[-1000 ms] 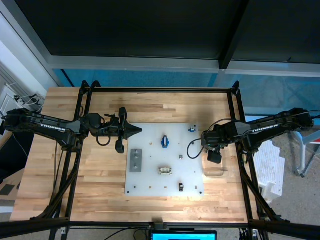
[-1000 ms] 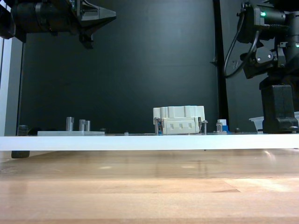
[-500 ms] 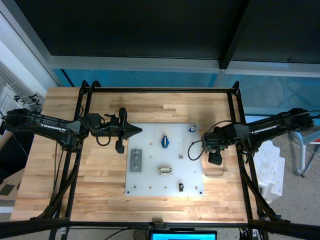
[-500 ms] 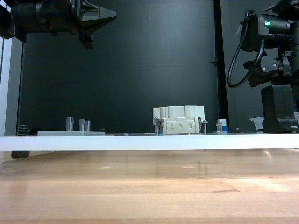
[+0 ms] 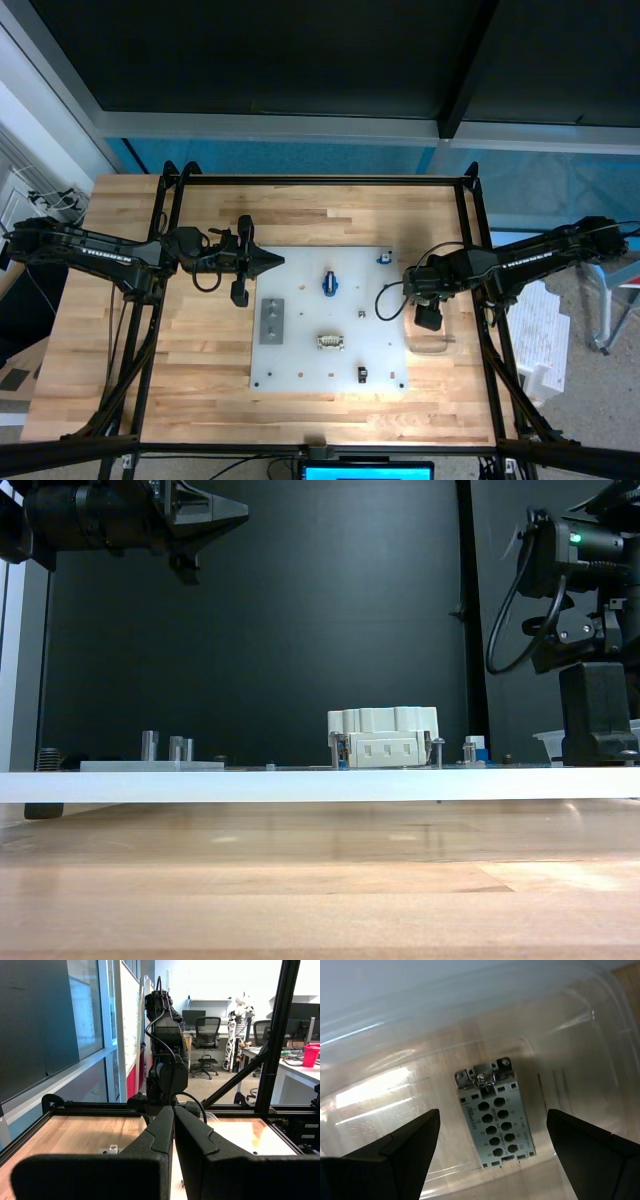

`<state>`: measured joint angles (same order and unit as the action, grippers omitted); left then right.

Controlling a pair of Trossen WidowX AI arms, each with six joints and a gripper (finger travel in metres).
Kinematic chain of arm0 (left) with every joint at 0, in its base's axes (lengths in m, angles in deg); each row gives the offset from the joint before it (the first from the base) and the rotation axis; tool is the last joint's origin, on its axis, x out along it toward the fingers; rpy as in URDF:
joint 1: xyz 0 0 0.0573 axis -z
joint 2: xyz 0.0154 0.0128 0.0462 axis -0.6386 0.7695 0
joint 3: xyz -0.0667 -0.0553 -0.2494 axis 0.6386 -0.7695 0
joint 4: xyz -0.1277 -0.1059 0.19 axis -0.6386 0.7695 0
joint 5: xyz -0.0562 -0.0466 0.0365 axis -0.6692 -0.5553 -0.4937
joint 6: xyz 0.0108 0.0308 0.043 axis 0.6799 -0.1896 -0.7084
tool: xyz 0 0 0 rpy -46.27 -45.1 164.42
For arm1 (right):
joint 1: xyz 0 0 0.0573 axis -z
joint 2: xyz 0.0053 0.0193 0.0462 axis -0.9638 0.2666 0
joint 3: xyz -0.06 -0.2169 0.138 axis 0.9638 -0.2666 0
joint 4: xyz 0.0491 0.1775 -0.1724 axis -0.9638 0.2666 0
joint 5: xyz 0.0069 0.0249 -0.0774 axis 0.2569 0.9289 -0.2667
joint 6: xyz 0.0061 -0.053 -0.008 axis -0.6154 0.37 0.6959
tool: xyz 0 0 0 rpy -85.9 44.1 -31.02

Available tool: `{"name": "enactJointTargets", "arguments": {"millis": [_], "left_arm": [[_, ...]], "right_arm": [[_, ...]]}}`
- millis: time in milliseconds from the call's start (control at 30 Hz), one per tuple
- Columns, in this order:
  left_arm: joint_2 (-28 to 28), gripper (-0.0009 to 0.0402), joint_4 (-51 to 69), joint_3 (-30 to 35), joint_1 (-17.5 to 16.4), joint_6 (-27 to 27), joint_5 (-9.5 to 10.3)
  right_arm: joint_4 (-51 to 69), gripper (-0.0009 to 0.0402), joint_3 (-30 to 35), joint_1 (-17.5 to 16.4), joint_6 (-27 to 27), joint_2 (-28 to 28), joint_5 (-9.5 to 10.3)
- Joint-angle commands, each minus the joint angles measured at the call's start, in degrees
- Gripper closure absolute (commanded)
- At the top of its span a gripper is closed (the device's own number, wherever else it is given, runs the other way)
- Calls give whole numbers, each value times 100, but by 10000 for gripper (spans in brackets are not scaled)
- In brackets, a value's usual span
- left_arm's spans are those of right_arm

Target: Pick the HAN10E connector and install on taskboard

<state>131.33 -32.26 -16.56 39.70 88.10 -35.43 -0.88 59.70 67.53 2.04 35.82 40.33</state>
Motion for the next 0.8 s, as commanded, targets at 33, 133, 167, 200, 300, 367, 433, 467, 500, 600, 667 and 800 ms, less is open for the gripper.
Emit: {"name": "enactJointTargets", "arguments": {"millis": [33, 133, 167, 200, 300, 367, 433, 467, 500, 600, 667, 800], "left_arm": [[0, 392, 0, 0, -2, 0, -2], [0, 392, 0, 0, 0, 0, -2], [0, 392, -2, 0, 0, 0, -2], [0, 392, 0, 0, 0, 0, -2], [0, 392, 0, 0, 0, 0, -2], [0, 392, 0, 0, 0, 0, -2], [0, 392, -2, 0, 0, 0, -2], [0, 392, -2, 0, 0, 0, -2], [0, 392, -2, 0, -2, 0, -2], [0, 392, 0, 0, -2, 0, -2], [0, 392, -2, 0, 0, 0, -2], [0, 392, 0, 0, 0, 0, -2]], "right_arm": [[-33, 94, -46, 0, -42, -2, -20], [-50, 96, -98, 0, -133, -2, -162], [-61, 98, -114, -2, -151, -2, -210], [-74, 100, -125, 0, -168, -2, -214], [-87, 109, -133, -2, -168, -2, -216], [-96, 117, -133, 0, -166, -2, -216], [-98, 124, -136, 0, -166, -2, -214], [-103, 127, -142, 0, -166, -2, -214], [-118, 131, -151, 0, -166, -2, -214], [-225, 141, -205, 0, -166, -2, -208], [-245, 150, -225, 0, -166, -2, -208], [-245, 176, -236, -2, -166, -2, -186]]}}
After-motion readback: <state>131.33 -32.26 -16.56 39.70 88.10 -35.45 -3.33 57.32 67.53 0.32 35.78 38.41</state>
